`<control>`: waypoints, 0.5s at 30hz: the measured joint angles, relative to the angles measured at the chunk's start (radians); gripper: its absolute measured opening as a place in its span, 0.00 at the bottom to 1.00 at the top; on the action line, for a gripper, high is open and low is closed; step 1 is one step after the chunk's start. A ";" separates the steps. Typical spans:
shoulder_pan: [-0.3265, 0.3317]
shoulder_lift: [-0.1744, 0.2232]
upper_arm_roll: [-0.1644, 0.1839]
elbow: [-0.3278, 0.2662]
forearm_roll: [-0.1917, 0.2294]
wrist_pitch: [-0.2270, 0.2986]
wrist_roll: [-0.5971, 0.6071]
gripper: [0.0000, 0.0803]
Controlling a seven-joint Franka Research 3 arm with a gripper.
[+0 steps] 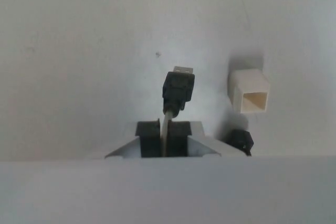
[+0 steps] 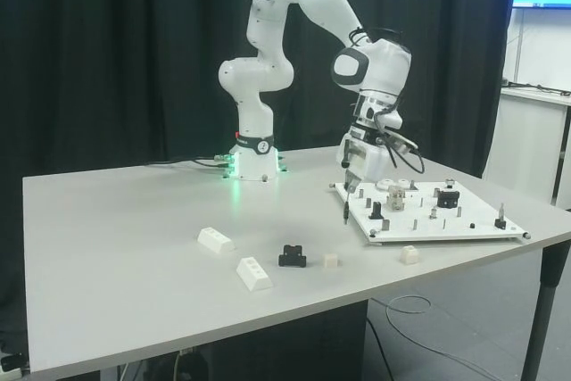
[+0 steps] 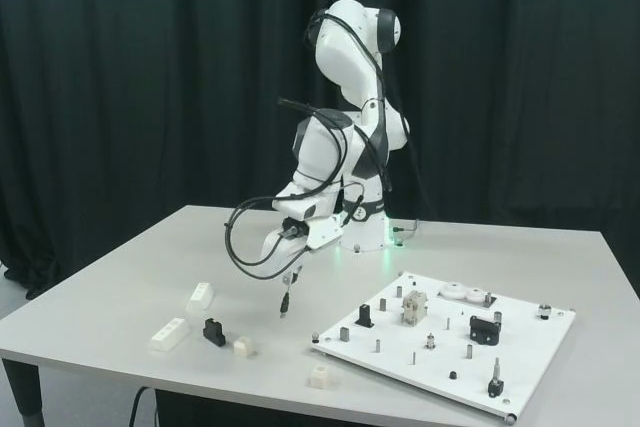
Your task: Place USB.
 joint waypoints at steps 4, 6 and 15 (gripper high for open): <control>-0.009 0.011 0.000 0.000 0.000 0.005 -0.008 0.03; -0.013 0.015 0.000 0.000 0.000 0.008 -0.012 0.03; -0.023 0.030 0.000 0.000 -0.002 0.017 -0.035 0.03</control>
